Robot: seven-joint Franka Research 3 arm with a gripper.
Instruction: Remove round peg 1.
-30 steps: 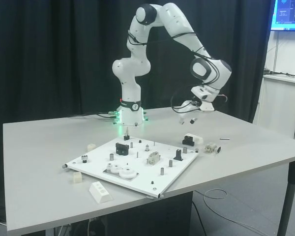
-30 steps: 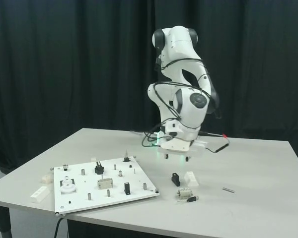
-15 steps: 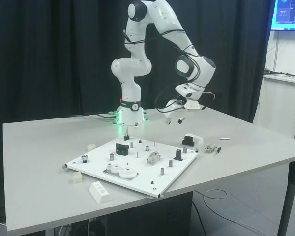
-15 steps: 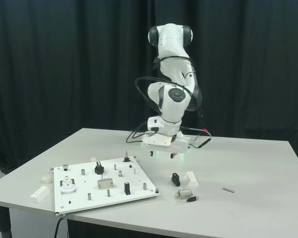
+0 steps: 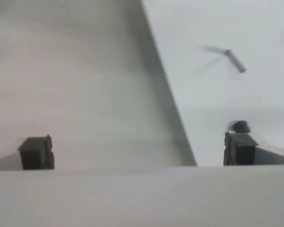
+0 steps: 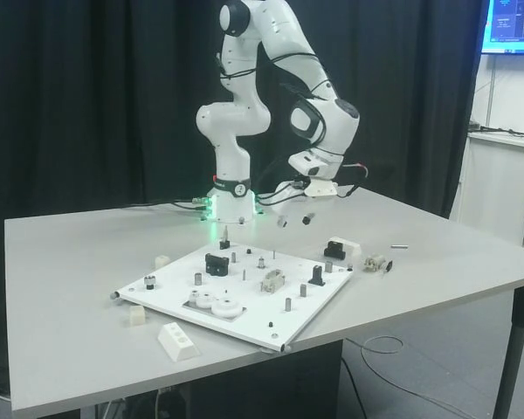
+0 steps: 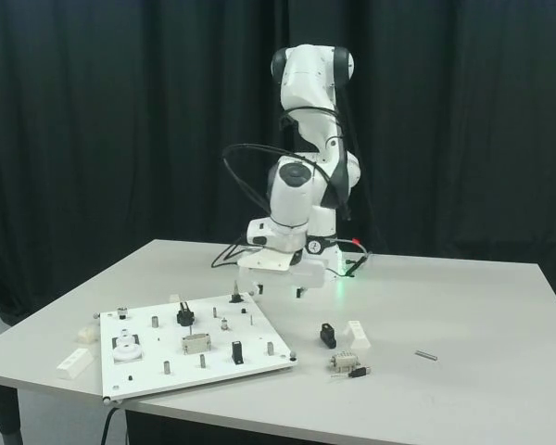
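While the empty end effector [image 7: 278, 291] hangs spread wide, round peg 1 [image 7: 155, 322] stands well apart on the white board [image 7: 259, 363].

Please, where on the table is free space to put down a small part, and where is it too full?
Free: the grey table beyond the thin pin, and the wide strip beside the white board. Crowded: the board itself, full of pegs and gears, and the spot by its corner where the black and white blocks and a connector lie. The tool hangs open over the board's far edge.
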